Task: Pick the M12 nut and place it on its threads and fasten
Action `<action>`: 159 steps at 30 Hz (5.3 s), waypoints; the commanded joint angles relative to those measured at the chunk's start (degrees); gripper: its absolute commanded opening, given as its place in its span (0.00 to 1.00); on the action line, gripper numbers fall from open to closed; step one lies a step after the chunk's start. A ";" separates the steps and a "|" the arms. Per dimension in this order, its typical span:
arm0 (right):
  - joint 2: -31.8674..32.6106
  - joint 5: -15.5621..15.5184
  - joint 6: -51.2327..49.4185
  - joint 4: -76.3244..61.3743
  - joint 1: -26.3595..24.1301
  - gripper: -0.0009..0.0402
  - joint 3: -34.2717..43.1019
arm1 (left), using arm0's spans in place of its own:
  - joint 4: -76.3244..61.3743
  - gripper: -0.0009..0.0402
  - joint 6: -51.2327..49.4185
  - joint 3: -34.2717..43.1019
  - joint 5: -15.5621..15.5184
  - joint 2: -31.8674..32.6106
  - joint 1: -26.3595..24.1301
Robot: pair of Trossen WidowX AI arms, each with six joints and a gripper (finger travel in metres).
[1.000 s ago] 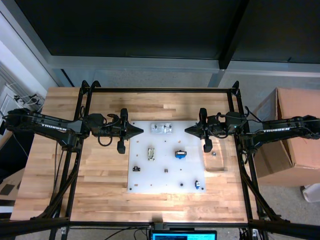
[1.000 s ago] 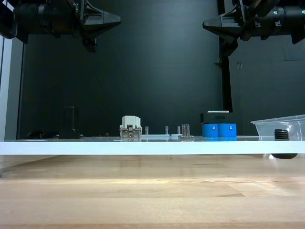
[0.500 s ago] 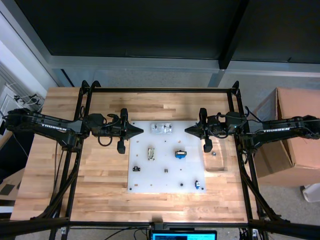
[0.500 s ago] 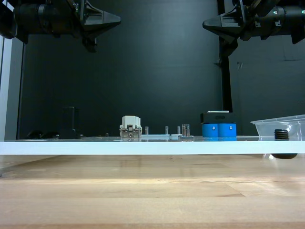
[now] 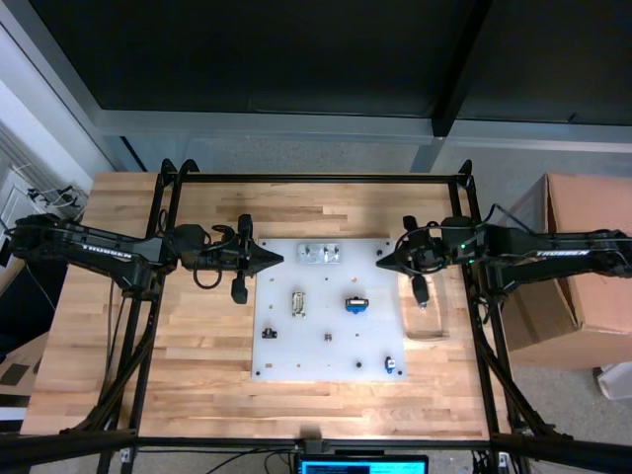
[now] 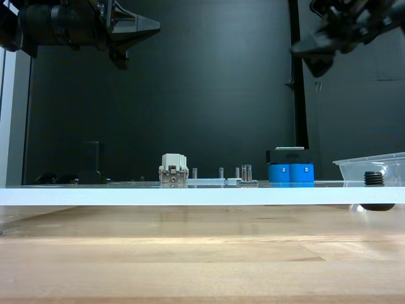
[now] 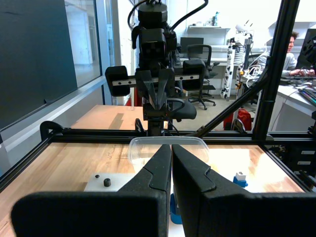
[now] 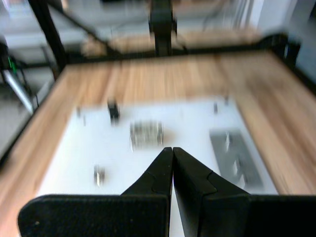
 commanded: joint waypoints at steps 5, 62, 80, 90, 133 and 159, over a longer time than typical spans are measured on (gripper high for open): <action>-0.17 0.04 -0.44 -29.44 0.02 0.02 10.05 | 0.02 0.02 0.00 0.00 0.00 0.00 0.00; 13.53 3.13 -54.93 -39.10 3.89 0.58 -5.68 | 0.02 0.02 0.00 0.00 0.02 0.00 0.00; 22.62 3.04 -56.11 -32.57 5.60 0.59 -6.58 | 0.02 0.02 0.00 0.00 0.00 0.00 0.00; 22.75 3.02 -56.11 -31.47 10.25 0.59 -6.78 | 0.02 0.02 0.00 0.00 0.02 0.00 0.00; 22.77 3.02 -56.37 -28.72 11.04 0.25 -8.46 | 0.02 0.02 0.00 0.00 0.02 0.00 0.00; 22.77 3.10 -54.75 -29.57 11.17 0.13 -6.47 | 0.02 0.02 0.00 0.00 0.00 0.00 0.00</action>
